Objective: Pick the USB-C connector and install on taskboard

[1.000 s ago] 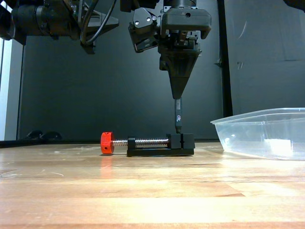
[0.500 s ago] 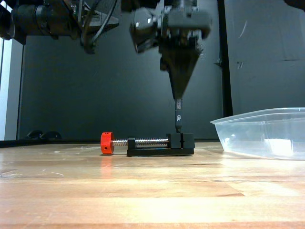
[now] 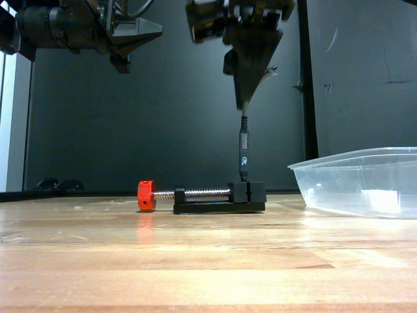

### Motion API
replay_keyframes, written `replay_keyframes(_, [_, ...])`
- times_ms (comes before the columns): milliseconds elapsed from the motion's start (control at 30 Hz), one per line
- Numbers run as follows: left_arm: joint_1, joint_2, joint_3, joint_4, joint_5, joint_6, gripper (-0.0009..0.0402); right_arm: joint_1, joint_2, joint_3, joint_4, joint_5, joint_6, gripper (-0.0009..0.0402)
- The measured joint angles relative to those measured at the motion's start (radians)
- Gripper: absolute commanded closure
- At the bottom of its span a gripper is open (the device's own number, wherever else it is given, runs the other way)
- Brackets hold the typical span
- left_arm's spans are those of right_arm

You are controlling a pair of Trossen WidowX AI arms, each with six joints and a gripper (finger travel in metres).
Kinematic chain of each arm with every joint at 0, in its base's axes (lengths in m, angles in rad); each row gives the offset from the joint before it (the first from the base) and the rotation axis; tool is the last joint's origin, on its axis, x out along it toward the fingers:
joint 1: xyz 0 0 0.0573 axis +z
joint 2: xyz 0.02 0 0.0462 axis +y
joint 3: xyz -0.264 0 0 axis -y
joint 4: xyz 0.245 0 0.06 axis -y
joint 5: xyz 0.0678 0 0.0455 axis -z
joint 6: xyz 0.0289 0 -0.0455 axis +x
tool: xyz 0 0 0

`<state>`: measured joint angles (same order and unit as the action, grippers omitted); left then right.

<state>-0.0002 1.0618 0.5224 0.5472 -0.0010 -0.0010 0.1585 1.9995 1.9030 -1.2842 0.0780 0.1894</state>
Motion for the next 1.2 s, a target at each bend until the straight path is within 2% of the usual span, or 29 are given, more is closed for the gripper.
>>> replay_keyframes(433, [0.0,0.0,0.0,0.0,0.0,0.0,0.0393,-0.001,-0.026,0.001,-0.026,0.0,0.002,0.0189])
replay_keyframes(600, [0.0,0.0,0.0,0.0,0.0,0.0,0.0393,-0.002,-0.082,-0.047,0.012,0.0,0.002,0.0189])
replay_keyframes(767, [0.0,0.0,0.0,0.0,0.0,0.0,0.0393,-0.002,-0.18,-0.163,0.118,0.0,0.003,0.0189])
replay_keyframes(933, [0.0,0.0,0.0,0.0,0.0,0.0,0.0393,-0.002,-0.32,-0.321,0.274,0.0,0.0,0.0189])
replay_keyframes(1200, [0.0,0.0,0.0,0.0,0.0,0.0,0.0393,-0.015,-0.532,-0.585,0.633,0.008,-0.037,0.0189])
